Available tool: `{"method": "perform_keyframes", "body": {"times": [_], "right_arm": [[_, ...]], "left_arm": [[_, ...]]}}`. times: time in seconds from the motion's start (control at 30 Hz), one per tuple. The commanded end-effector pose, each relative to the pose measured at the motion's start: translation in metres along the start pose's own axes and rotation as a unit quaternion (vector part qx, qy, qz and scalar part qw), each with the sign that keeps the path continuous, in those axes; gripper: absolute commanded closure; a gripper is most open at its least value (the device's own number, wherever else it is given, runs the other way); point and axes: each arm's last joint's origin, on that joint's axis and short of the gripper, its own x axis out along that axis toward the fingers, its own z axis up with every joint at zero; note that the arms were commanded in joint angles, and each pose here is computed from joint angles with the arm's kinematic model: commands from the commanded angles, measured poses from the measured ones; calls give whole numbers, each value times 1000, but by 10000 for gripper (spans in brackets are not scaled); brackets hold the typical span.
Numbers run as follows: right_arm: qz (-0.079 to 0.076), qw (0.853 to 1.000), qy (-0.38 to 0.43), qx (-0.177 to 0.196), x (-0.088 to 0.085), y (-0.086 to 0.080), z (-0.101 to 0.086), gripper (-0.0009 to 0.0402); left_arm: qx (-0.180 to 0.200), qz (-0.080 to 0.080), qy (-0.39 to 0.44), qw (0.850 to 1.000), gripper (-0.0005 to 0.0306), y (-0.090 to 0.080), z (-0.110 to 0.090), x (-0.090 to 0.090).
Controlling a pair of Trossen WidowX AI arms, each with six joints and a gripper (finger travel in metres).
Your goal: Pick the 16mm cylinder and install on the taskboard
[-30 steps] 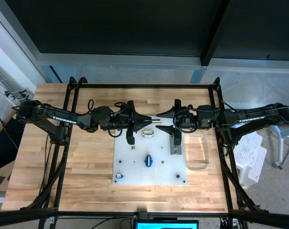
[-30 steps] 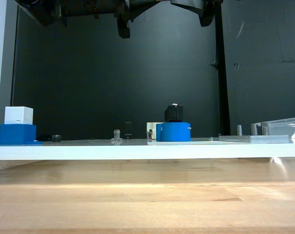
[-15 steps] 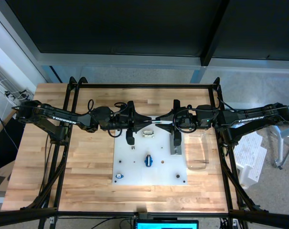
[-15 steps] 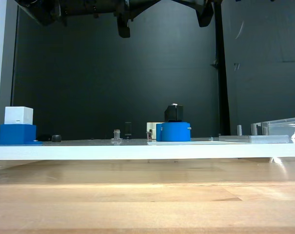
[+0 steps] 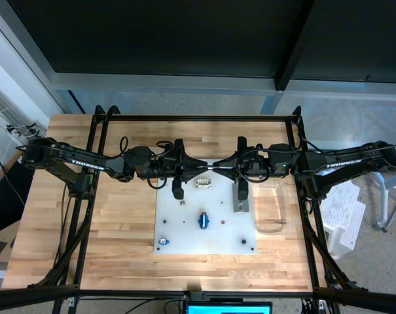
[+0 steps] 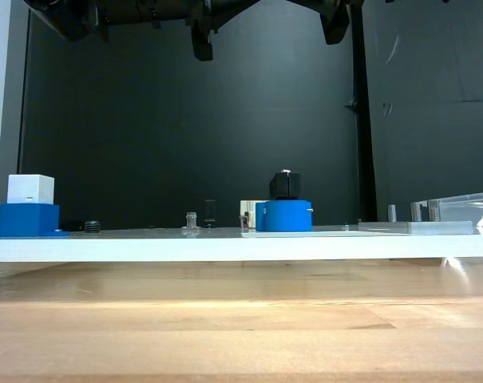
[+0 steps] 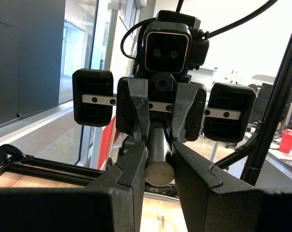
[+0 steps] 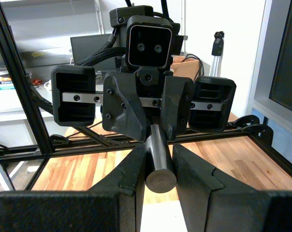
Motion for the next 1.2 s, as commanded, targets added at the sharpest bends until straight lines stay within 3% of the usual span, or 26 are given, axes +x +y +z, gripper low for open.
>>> {"method": "perform_keyframes", "body": {"times": [0.03,0.13,0.4,0.57,0.63,0.97,1.1,1.2], "right_arm": [[0,1000,1,-7,0,0,0,386],[1,1000,0,-9,0,0,0,390],[-1,1000,14,-14,-6,-1,0,389],[-3,999,29,-16,-9,-1,-1,389],[-4,999,42,-17,-9,-2,-4,389],[-7,983,178,-36,-5,3,-13,389],[5,966,255,-43,3,7,-22,389],[9,947,316,-54,10,11,-31,389]], "left_arm": [[1,-2,0,1000,293,0,0,0],[1,-2,0,1000,273,0,0,0],[0,-2,1,1000,164,0,0,0],[0,-5,4,1000,129,-1,0,0],[0,-12,12,1000,125,-1,2,-2],[15,4,104,994,154,-2,15,-28],[23,16,135,990,171,-1,20,-40],[28,34,159,986,181,0,24,-51]]}}
